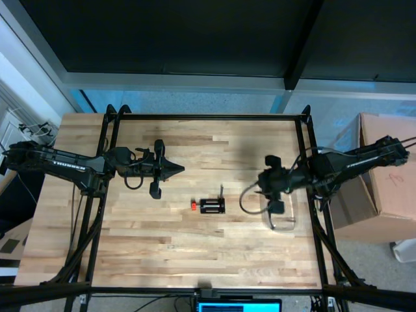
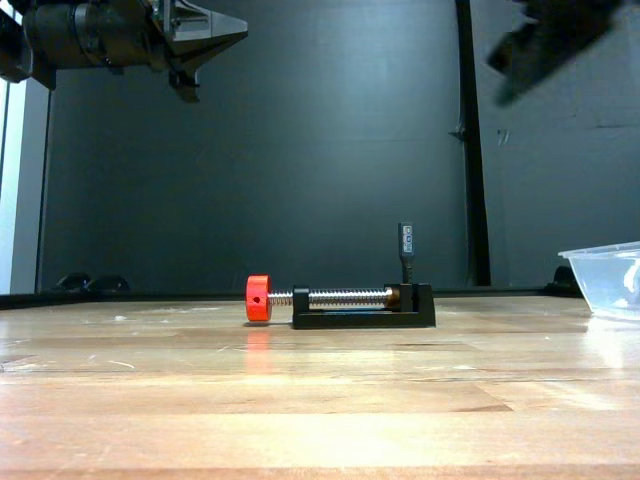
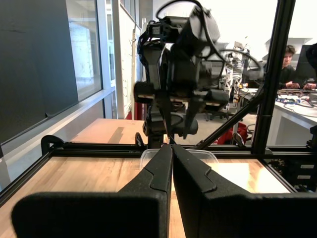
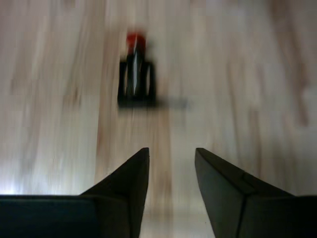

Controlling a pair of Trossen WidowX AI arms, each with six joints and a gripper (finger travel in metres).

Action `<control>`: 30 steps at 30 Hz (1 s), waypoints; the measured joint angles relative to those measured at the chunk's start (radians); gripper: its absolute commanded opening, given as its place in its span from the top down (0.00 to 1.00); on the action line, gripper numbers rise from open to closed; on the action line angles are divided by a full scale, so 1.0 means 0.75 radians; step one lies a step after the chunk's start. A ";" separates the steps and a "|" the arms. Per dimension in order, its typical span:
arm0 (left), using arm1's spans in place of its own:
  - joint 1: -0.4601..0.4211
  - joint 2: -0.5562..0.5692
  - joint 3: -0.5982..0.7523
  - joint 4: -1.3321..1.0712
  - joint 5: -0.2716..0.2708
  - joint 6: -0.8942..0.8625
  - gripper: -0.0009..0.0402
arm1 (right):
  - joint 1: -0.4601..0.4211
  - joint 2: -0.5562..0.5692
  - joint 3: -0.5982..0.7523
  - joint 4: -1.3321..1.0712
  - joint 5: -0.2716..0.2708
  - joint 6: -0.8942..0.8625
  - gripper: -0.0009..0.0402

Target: Remove the USB-C connector from the USB-C receptacle and place in the container

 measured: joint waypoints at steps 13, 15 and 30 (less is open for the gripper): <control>0.000 0.000 0.000 0.000 0.001 0.000 0.98 | -0.218 -0.064 -0.235 0.985 -0.159 -0.159 0.98; 0.000 0.000 0.000 0.000 0.001 -0.001 0.98 | -0.241 -0.083 -0.290 1.121 -0.183 -0.180 0.98; 0.000 0.000 0.000 0.000 0.001 -0.001 0.98 | -0.329 -0.131 -0.612 1.662 -0.269 -0.179 0.98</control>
